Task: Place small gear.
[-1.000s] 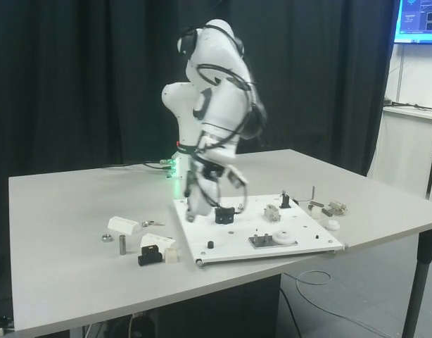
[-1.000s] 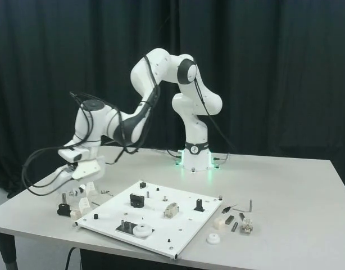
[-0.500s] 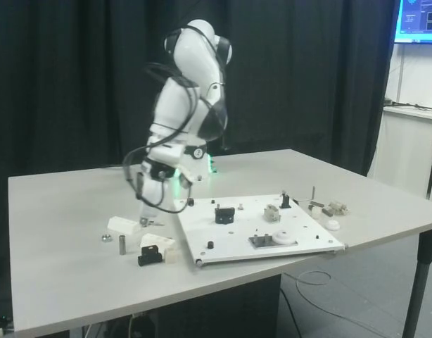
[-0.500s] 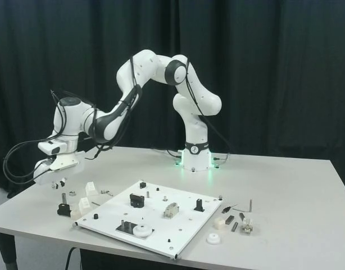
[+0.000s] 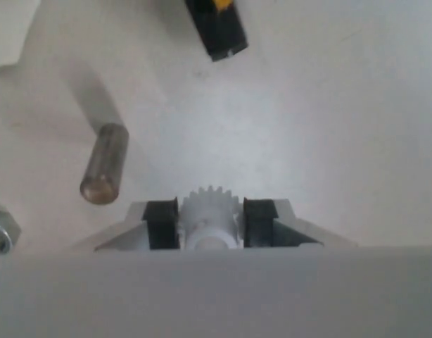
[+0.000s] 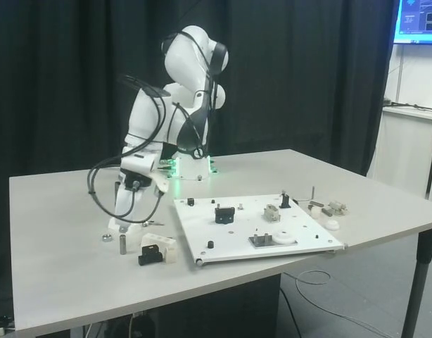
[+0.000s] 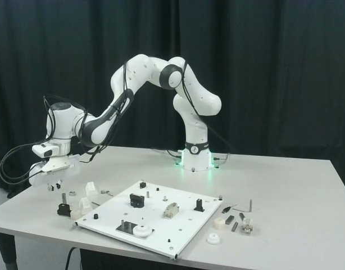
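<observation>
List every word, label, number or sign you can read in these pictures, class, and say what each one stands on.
None can be read.
Screen at the edge of the first room view: shows lines of text, too small to read.
White board, small gear and arm: no legible markings.

Two room views face the arm point(image 6: 170, 113) and table point(image 7: 296, 191) from afar; wrist view close above
</observation>
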Action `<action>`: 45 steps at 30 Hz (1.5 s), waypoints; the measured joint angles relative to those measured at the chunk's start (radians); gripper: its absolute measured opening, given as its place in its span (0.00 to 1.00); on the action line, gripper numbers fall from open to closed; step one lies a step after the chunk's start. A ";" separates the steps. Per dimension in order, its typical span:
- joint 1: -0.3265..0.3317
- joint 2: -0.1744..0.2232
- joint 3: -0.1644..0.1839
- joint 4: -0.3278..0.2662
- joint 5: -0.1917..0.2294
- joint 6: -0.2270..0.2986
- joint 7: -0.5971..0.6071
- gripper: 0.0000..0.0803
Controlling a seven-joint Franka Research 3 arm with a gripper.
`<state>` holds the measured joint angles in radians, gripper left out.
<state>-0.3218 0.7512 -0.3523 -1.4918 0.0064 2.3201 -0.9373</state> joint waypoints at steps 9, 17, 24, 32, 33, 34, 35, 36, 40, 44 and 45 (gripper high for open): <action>-0.004 0.013 -0.021 -0.019 0.007 0.000 -0.004 0.24; -0.007 0.012 -0.026 -0.036 0.012 -0.020 -0.006 0.24; -0.007 0.002 -0.026 -0.053 0.032 -0.050 -0.026 0.24; -0.004 -0.017 -0.026 -0.069 0.052 -0.056 -0.052 0.24; -0.004 -0.019 -0.026 -0.071 0.055 -0.056 -0.054 0.28; -0.003 -0.023 -0.026 -0.074 0.059 -0.056 -0.055 0.28; -0.003 -0.026 -0.026 -0.077 0.063 -0.056 -0.056 0.28; -0.002 -0.029 -0.026 -0.080 0.065 -0.056 -0.057 0.28; -0.001 -0.036 -0.026 -0.084 0.067 -0.056 -0.059 0.28; 0.000 -0.038 -0.026 -0.085 0.068 -0.056 -0.060 0.86; 0.001 -0.039 -0.026 -0.086 0.068 -0.056 -0.060 0.86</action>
<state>-0.3211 0.7126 -0.3781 -1.5775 0.0744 2.2646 -0.9968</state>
